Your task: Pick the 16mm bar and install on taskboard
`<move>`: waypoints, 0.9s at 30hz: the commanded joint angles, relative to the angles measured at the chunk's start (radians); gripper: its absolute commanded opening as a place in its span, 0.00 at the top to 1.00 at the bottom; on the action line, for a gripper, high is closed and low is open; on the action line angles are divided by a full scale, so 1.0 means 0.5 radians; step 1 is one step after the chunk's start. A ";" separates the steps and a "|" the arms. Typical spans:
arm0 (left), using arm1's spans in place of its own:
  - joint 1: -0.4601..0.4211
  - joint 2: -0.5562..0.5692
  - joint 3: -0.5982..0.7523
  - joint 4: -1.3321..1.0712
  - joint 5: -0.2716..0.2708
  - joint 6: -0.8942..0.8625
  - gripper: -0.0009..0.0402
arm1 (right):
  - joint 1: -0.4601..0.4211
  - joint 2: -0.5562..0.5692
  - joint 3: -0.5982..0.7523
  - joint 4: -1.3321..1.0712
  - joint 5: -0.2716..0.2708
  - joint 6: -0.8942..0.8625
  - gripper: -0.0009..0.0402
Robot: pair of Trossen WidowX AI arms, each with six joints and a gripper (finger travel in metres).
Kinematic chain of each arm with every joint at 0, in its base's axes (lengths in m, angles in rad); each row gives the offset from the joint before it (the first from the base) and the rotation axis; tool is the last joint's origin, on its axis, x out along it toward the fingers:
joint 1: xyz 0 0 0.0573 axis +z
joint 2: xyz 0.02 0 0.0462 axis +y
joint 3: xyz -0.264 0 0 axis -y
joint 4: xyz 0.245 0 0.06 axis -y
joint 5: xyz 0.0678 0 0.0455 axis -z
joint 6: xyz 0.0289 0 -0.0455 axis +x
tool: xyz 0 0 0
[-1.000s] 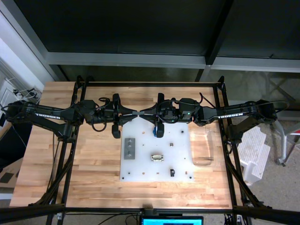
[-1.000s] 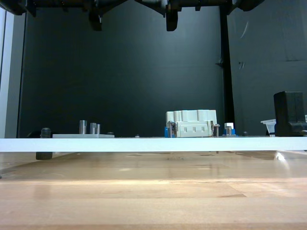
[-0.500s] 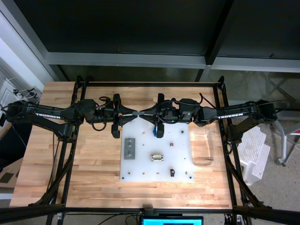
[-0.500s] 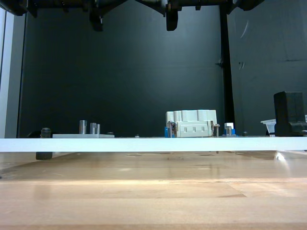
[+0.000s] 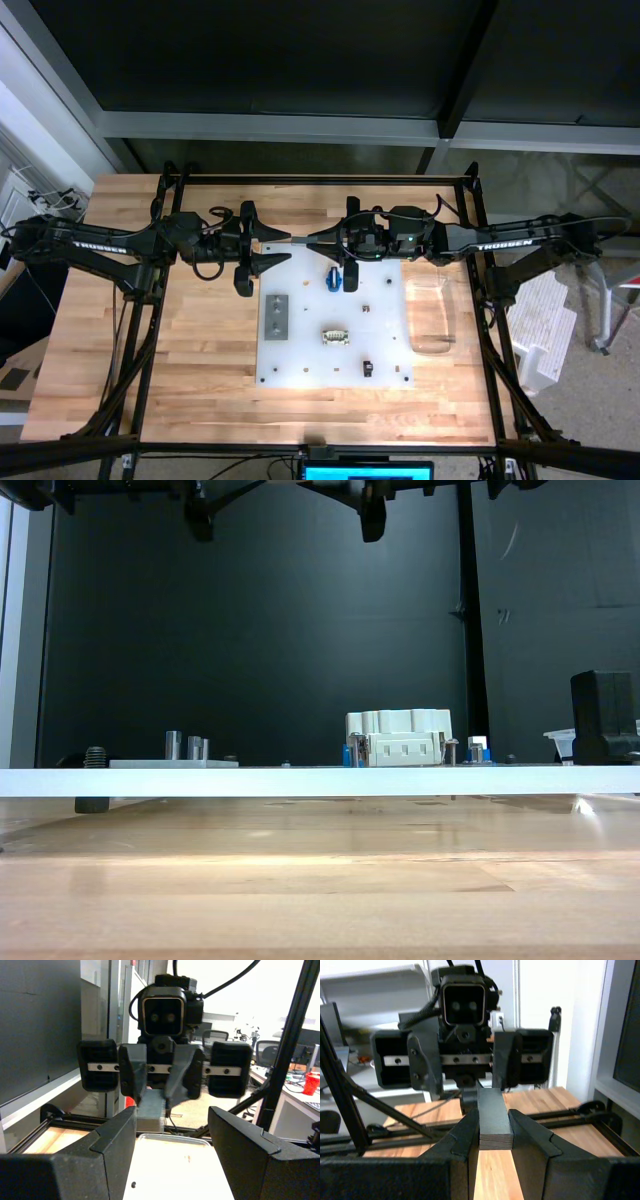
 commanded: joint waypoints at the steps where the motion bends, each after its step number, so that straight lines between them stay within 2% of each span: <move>1: 0.002 0.000 -0.001 -0.030 -0.013 0.002 0.49 | 0.002 -0.059 -0.001 -0.134 -0.015 0.002 0.96; 12: 0.002 0.001 -0.010 -0.028 -0.013 0.002 0.49 | 0.088 -0.264 0.003 -0.896 -0.027 0.015 0.96; 19: 0.002 0.001 -0.010 -0.028 -0.013 0.002 0.49 | 0.262 -0.227 0.199 -1.605 -0.028 -0.069 0.96; 27: 0.002 0.001 -0.010 -0.027 -0.013 0.002 0.49 | 0.419 -0.137 0.311 -2.071 -0.014 0.017 0.96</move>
